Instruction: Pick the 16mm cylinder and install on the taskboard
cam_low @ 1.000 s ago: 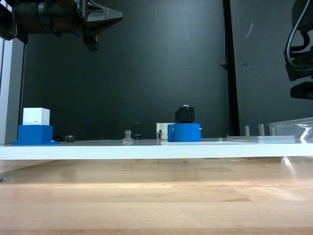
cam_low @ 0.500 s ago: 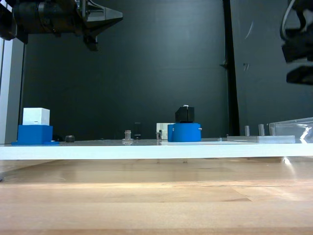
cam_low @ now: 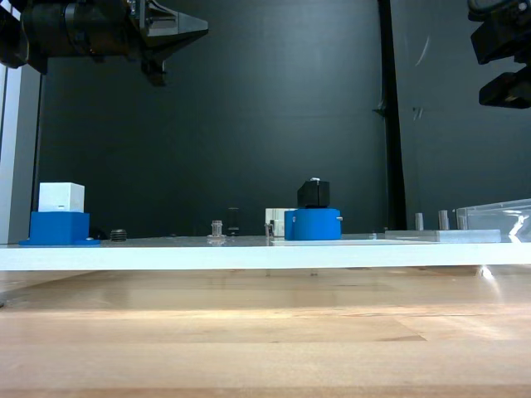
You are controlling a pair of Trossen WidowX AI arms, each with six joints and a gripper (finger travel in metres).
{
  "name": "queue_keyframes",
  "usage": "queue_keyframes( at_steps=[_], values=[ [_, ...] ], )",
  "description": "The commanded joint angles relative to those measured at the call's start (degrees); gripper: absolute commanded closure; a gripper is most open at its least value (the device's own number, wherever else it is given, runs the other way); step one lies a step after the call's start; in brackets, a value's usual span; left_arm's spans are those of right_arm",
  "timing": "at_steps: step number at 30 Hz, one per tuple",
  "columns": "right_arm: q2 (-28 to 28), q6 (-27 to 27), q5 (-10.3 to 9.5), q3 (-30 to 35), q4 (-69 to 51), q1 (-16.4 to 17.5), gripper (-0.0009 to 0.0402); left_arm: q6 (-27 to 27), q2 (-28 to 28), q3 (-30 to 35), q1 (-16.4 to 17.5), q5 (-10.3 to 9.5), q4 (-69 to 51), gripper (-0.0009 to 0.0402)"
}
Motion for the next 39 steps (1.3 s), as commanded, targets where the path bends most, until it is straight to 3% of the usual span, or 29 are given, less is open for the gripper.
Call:
queue_keyframes(
  at_steps=[1,16,39],
  values=[
    [1.3,0.0,0.00,1.1,0.0,-0.2,0.0381,0.0,0.0,0.0,0.0,0.02,0.0,0.0393],
    [14.9,-0.4,0.02,10.7,3.0,-3.5,0.0381,0.0,0.0,0.0,0.0,0.02,0.0,0.0393],
    [30.6,-1.4,0.02,24.8,3.6,-5.0,0.0381,0.0,0.0,0.0,0.0,0.00,0.0,0.0393]
  ],
)
